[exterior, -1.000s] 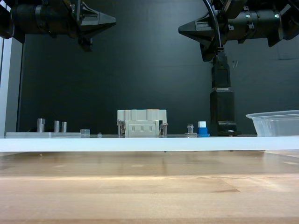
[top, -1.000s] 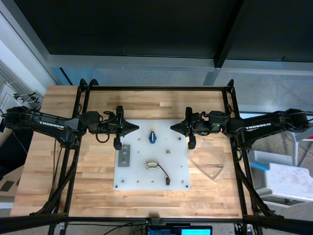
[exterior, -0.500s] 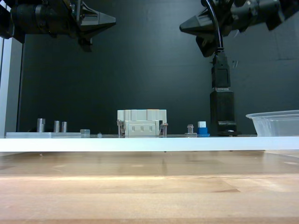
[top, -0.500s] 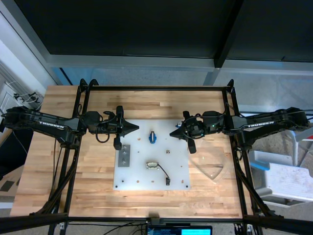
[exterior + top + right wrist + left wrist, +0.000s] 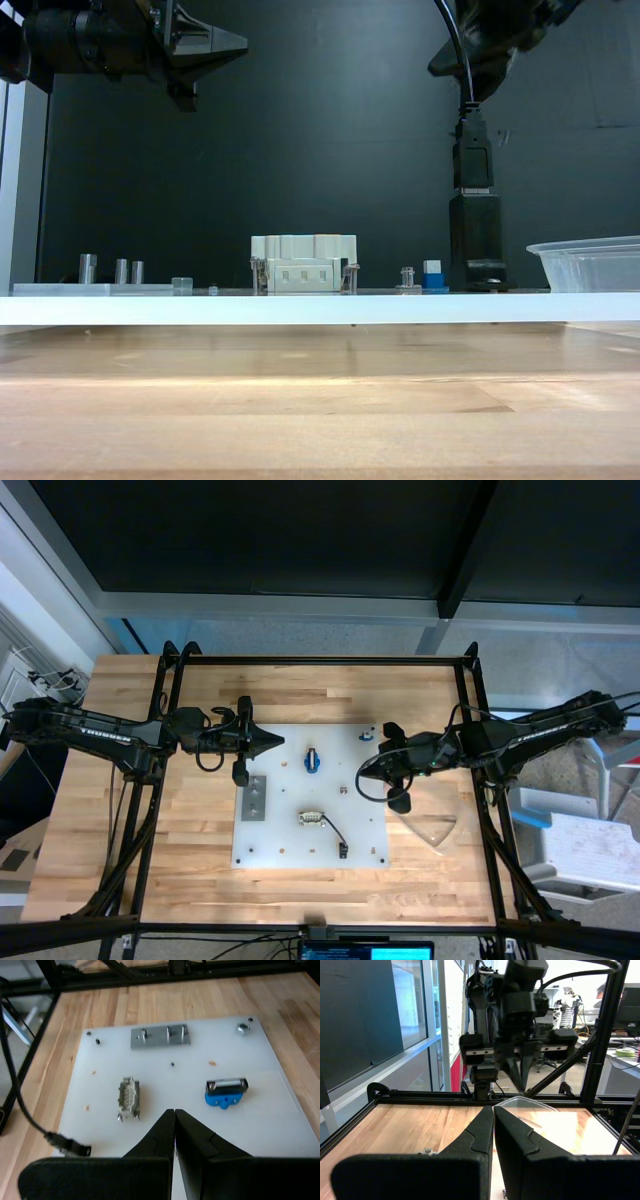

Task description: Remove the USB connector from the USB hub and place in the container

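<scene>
Black and idle, the left gripper [image 5: 278,741] hangs over the white board's [image 5: 290,855] left edge, jaws pressed together; we judge it parked. Near the board's near edge, the USB connector [image 5: 472,165] stands plugged into the USB hub [image 5: 474,235]. Farther right the right gripper [image 5: 360,772] hovers, jaws also pressed together and empty. The container [image 5: 430,822] waits beside the board's right edge.

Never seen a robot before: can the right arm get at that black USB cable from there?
Probably yes. The right end effector hovers above the board, nothing standing between it and the USB connector; it is shut and must open first. The left end effector hangs over the board's far-left corner.
</scene>
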Controlling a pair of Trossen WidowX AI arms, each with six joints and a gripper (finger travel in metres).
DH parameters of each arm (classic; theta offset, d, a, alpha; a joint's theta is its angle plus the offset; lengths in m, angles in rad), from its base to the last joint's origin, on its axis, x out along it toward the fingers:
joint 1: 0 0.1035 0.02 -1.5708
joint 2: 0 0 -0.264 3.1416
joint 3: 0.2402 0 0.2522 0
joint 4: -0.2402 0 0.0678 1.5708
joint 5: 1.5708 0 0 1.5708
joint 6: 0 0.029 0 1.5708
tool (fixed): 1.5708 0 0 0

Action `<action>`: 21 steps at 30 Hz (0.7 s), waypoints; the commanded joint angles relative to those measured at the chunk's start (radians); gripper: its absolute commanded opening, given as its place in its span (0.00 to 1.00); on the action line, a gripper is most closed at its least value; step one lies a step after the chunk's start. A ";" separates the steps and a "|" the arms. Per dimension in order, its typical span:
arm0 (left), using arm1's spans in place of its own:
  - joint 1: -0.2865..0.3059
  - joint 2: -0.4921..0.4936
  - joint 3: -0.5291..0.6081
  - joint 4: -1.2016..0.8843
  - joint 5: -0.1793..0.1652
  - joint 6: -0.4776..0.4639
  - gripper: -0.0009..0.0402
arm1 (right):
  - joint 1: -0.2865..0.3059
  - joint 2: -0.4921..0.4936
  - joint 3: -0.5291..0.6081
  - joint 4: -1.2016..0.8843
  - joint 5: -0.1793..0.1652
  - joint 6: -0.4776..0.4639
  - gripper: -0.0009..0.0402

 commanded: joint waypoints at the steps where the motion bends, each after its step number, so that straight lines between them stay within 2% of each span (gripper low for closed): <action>1: 0.000 0.000 0.000 0.000 0.000 0.000 0.02 | 0.046 0.024 0.050 -0.103 0.043 0.039 0.02; 8: 0.000 0.000 0.000 0.000 0.000 0.000 0.02 | 0.116 0.089 0.149 -0.214 0.043 0.133 0.03; 14: 0.000 0.000 0.000 0.000 0.000 0.000 0.02 | 0.170 0.159 0.229 -0.294 0.045 0.203 0.08; 21: 0.000 0.000 0.000 0.001 0.000 0.000 0.02 | 0.226 0.243 0.311 -0.370 0.064 0.271 0.14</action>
